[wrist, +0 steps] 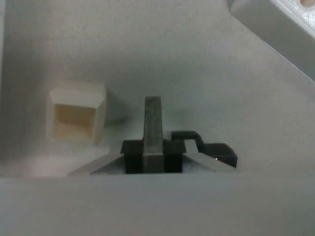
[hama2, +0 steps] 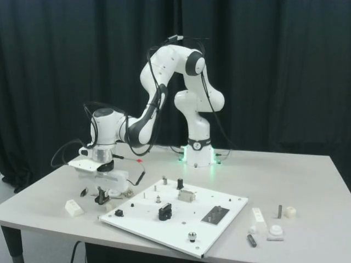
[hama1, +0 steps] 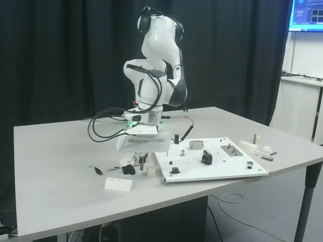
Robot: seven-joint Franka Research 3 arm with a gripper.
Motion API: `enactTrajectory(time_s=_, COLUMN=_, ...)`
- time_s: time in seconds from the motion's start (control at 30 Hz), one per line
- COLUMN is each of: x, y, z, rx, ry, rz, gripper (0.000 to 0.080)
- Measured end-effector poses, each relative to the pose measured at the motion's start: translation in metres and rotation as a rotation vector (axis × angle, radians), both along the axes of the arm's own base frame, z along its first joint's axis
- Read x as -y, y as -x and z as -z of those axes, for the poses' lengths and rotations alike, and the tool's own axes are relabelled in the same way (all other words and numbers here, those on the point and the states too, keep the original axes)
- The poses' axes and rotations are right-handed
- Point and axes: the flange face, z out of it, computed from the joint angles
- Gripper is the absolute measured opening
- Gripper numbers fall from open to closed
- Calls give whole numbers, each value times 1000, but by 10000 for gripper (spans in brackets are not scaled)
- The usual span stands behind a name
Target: Place square peg 3.
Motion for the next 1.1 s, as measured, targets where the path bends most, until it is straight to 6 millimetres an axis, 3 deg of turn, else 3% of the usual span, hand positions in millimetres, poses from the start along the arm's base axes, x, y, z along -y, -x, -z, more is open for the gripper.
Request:
enactTrajectory(time_s=1.03, x=9, y=-6, z=20, rx=-30, ry=-14, rz=-3, gripper=75)
enactTrajectory(time_s=1.07, x=9, y=-6, z=20, rx=-30, ry=-15, rz=-2, gripper=291)
enactTrajectory(time_s=1.1, x=9, y=-6, z=20, rx=-30, ry=-15, rz=-2, gripper=291)
